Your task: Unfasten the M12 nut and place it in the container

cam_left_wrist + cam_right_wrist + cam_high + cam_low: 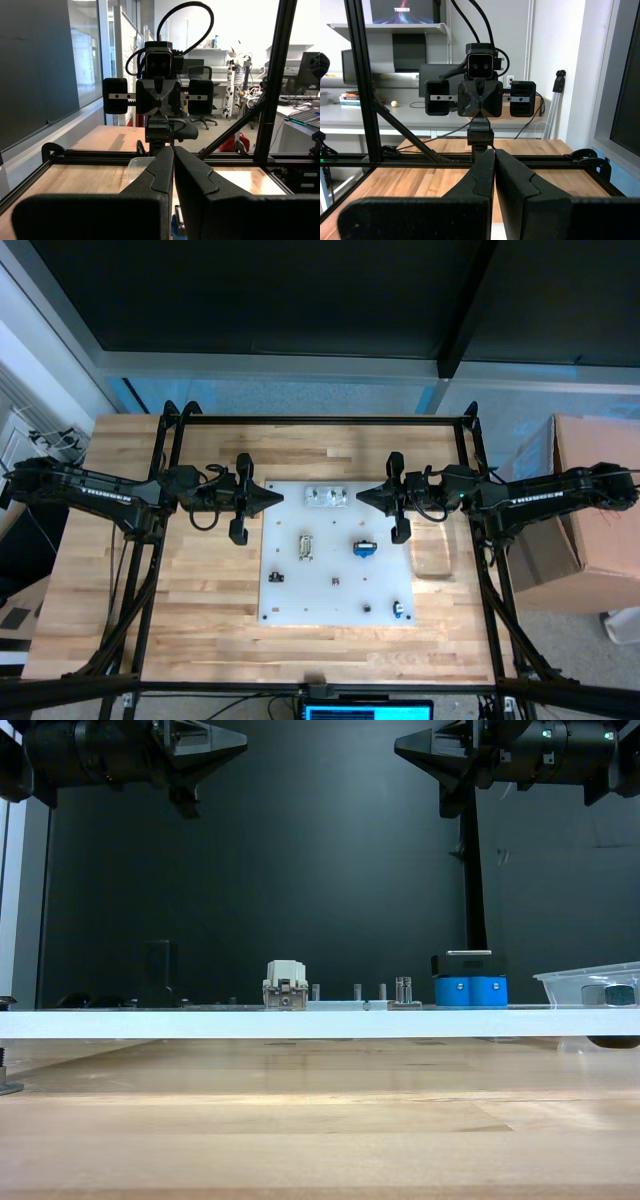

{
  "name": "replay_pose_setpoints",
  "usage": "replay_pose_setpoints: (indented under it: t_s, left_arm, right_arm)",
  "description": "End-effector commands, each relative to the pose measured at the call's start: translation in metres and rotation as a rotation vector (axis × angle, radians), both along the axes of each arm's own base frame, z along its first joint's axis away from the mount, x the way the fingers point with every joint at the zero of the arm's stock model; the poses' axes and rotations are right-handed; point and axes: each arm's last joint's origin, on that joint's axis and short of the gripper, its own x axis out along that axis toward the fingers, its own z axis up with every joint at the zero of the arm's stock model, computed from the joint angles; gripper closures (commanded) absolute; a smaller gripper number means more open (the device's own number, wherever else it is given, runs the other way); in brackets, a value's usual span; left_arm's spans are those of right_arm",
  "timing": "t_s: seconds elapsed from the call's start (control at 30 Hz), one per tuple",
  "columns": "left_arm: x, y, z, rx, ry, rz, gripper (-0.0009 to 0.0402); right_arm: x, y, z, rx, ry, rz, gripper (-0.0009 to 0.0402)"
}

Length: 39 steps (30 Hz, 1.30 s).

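The small silver M12 nut sits at the white board's near right edge, apparently on its stud. In the low view the nut shows in front of the clear container. From above, the container, right of the board, holds nothing I can see. My left gripper hangs high over the board's far left edge, fingers shut on nothing. My right gripper faces it from the far right, also shut and holding nothing. Both are far above the nut.
On the board stand a blue connector block, a beige connector, a silver fitting at the far edge and a small black part. A black frame surrounds the table. A cardboard box stands off the right side.
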Motion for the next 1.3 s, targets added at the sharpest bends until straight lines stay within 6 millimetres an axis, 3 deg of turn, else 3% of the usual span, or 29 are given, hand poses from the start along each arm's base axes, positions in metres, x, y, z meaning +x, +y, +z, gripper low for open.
replay_pose_setpoints:
  t_s: [0.03, 0.4, 0.53, 0.93, 1.3]
  left_arm:
    - [0.0, 0.0, -0.001, 0.0, 0.005, 0.001, 0.0393]
    - [0.0, 0.0, -0.001, 0.0, 0.005, 0.001, 0.0393]
    - [0.0, 0.0, -0.001, 0.0, 0.005, 0.001, 0.0393]
    - [0.0, 0.0, -0.001, 0.0, 0.005, 0.001, 0.0393]
    - [0.0, 0.0, -0.001, 0.0, 0.005, 0.001, 0.0393]
  right_arm:
    - [0.0, 0.0, -0.006, -0.001, 0.057, 0.0, 0.0393]
    - [0.0, 0.0, -0.006, 0.0, 0.057, 0.0, 0.0393]
    - [0.002, 0.001, -0.005, 0.095, 0.1, 0.01, 0.0393]
    - [0.003, 0.029, 0.019, 0.039, 0.517, 0.111, 0.0393]
    - [0.01, 0.076, 0.027, -0.019, 0.974, 0.199, 0.0393]
